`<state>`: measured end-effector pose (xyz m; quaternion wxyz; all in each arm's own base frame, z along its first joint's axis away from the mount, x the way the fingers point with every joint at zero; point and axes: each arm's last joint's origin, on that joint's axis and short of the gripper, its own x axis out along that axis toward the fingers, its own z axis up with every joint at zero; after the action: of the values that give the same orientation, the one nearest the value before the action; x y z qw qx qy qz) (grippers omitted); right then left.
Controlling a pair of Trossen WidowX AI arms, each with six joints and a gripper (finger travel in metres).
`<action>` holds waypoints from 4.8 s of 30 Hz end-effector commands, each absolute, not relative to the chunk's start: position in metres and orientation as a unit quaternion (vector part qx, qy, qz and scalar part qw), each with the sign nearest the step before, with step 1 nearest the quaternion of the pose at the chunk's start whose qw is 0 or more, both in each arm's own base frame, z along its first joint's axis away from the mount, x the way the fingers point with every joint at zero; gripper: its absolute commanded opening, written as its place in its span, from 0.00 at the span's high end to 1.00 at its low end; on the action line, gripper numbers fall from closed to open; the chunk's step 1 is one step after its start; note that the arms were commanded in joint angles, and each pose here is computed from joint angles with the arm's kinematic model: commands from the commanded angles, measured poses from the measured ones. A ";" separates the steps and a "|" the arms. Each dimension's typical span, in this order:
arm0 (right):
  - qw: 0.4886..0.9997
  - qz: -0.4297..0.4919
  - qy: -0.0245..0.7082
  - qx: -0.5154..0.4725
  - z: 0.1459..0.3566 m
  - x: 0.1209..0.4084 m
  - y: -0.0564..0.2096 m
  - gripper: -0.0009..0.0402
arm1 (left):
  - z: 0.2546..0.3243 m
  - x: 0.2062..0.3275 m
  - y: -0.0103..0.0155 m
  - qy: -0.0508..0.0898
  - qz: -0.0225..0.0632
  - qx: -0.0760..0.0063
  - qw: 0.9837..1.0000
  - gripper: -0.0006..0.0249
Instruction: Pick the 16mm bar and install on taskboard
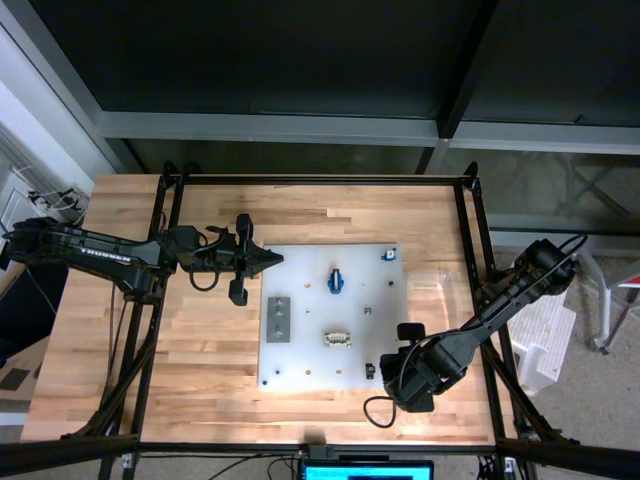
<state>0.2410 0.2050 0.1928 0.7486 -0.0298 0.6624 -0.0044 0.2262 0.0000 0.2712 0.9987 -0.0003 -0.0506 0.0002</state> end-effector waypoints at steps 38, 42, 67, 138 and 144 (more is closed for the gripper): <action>0.743 -0.002 0.668 -0.032 0.227 0.246 0.210 0.97 | 0.2712 0.226 0.0001 -0.051 0.000 0.000 0.999 0.98; 0.728 -0.001 0.685 -0.025 0.226 0.253 0.211 0.97 | 0.2712 0.226 0.0001 -0.051 0.000 0.000 0.999 0.98; 0.668 -0.010 0.743 -0.042 0.205 0.281 0.210 0.97 | 0.2712 0.226 0.0000 -0.051 0.000 0.000 0.999 0.98; 0.677 -0.017 0.735 -0.025 0.204 0.274 0.208 0.97 | 0.2712 0.226 0.0000 -0.051 0.000 0.000 0.999 0.98; 0.676 -0.018 0.736 -0.026 0.203 0.273 0.208 0.97 | 0.2712 0.226 0.0000 -0.051 0.000 0.000 0.999 0.98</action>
<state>0.2737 0.2082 0.2040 0.6774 -0.0242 0.7350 -0.0176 0.2262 0.0000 0.2712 0.9987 -0.0001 -0.0506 0.0002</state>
